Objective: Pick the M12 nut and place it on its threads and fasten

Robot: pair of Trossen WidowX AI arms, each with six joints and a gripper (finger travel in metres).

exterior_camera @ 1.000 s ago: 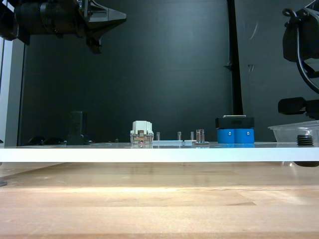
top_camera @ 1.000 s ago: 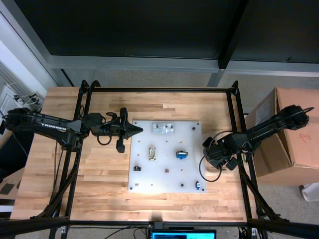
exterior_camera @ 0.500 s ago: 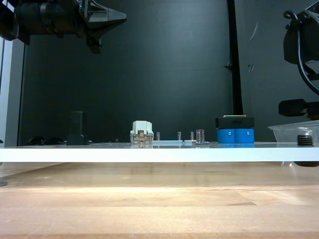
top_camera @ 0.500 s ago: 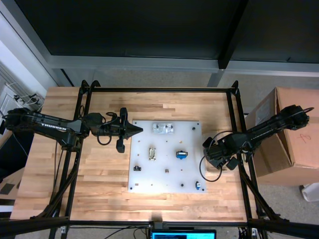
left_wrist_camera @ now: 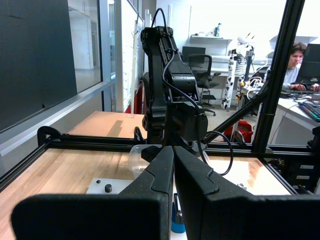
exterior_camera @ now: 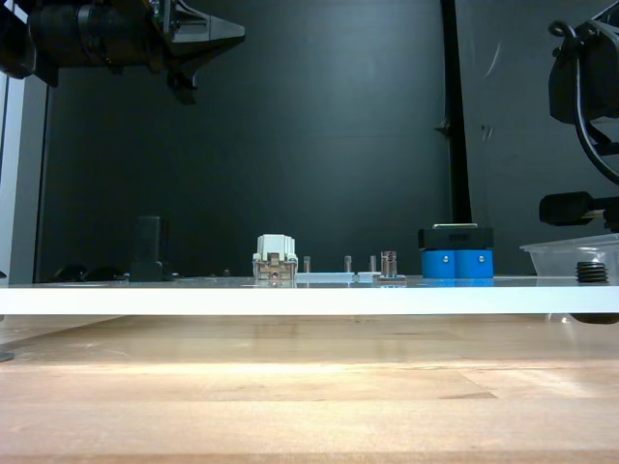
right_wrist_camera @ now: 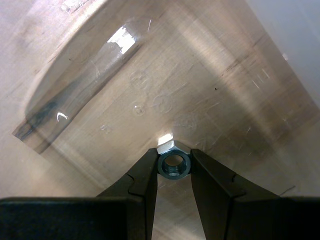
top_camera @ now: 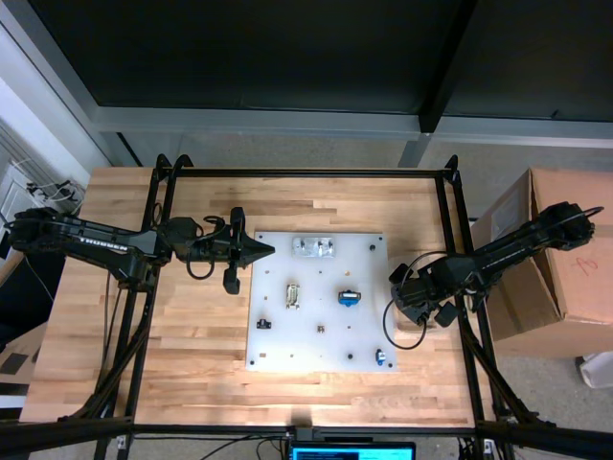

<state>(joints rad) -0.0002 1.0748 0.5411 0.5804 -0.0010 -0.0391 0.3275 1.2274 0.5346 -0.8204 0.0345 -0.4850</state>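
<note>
while left gripper (top_camera: 270, 251) hovers, right (right_wrist_camera: 174, 159) pinches nut (right_wrist_camera: 173, 165)

Even overhead light, mild glare

- I'm seeing the nut (right_wrist_camera: 173, 164): bright silvery metal.
- Right claw (right_wrist_camera: 173, 160), left claw (left_wrist_camera: 173, 150): matt black, plastic-looking.
- Tray (exterior_camera: 566, 256): clear, scuffed plastic.
- Tabletop (top_camera: 316, 206): smooth pale wood, slight sheen.

The bare stud (exterior_camera: 597, 273) can be reached from above; only the clear tray (exterior_camera: 566, 253) is set near, to its right, where the nut (right_wrist_camera: 173, 165) is pinched by the right gripper (right_wrist_camera: 173, 154). The left gripper (top_camera: 263, 249) is held high, far left, well apart.
</note>
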